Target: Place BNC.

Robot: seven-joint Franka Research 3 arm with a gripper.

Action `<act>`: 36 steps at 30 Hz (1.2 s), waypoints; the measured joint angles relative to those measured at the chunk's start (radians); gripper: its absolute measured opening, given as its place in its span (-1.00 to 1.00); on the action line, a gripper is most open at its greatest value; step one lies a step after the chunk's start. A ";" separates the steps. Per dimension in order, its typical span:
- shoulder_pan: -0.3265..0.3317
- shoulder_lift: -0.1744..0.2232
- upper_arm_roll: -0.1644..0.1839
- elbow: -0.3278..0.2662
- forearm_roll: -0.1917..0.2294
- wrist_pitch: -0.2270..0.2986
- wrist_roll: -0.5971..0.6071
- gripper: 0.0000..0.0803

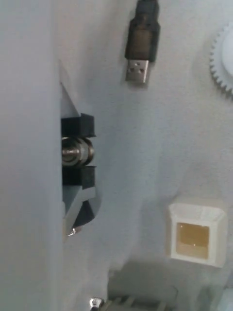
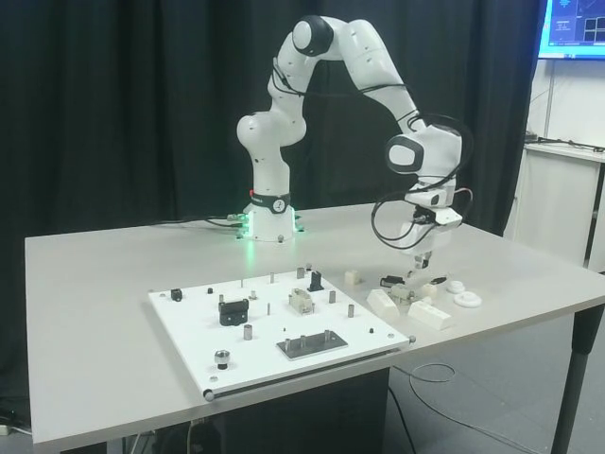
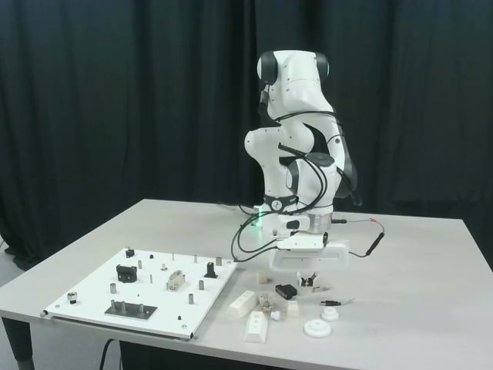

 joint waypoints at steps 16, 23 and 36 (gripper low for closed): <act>-0.012 0.026 0.024 0.012 0.016 0.000 -0.001 -0.70; -0.012 0.029 0.024 0.015 0.017 0.000 -0.001 -0.70; -0.020 0.029 0.024 0.025 0.017 -0.005 -0.001 0.55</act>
